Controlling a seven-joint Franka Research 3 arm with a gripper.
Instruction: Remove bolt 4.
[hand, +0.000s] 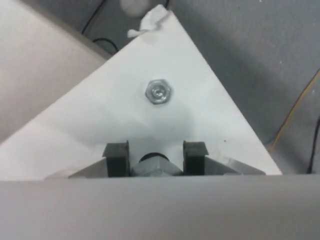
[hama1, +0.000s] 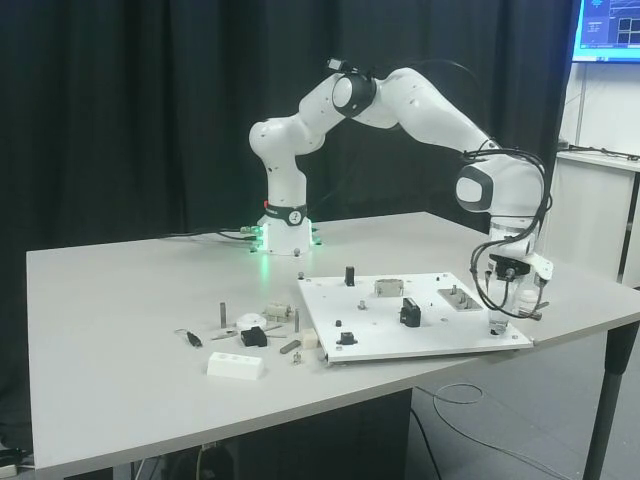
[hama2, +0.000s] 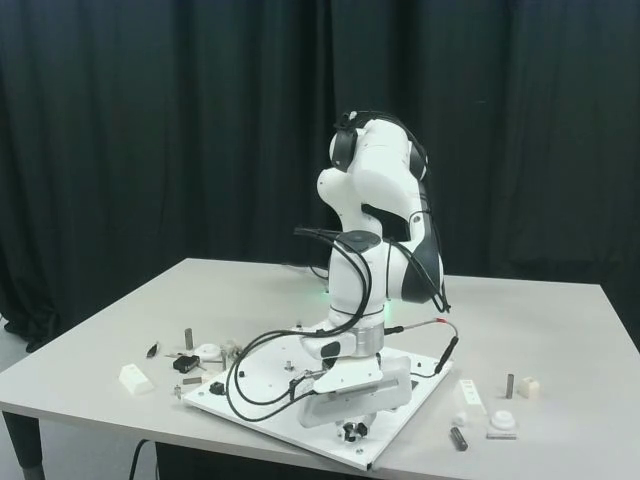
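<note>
One grey table (hama1: 120, 300) is seen in front of black curtains (hama1: 130, 110), with the white arm (hama1: 420, 100) bolted at its far side and green light showing at the arm's base (hama1: 285, 238). A white plate (hama1: 400, 335) lies on the table near its front edge, carrying several small black and grey fixtures. Loose small parts, among them a white block (hama1: 236, 366), are scattered on the table beside the plate. A screen (hama1: 607, 30) is visible in the room's upper corner in the first room view.

The tool (hand: 155, 159) is lowered to a corner of the plate (hand: 200, 100), close to the table edge. In the wrist view its two black fingers (hand: 116, 157) are set on either side of a hex-headed bolt (hand: 154, 165), close against it; the bolt appears pinched between them, though actual contact cannot be confirmed. A second bolt (hand: 158, 92) is seated in the plate well apart from the tool, towards the plate's corner. In the second room view the tool (hama2: 352, 430) is largely hidden by the wrist (hama2: 350, 385) and cables (hama2: 260, 375).
</note>
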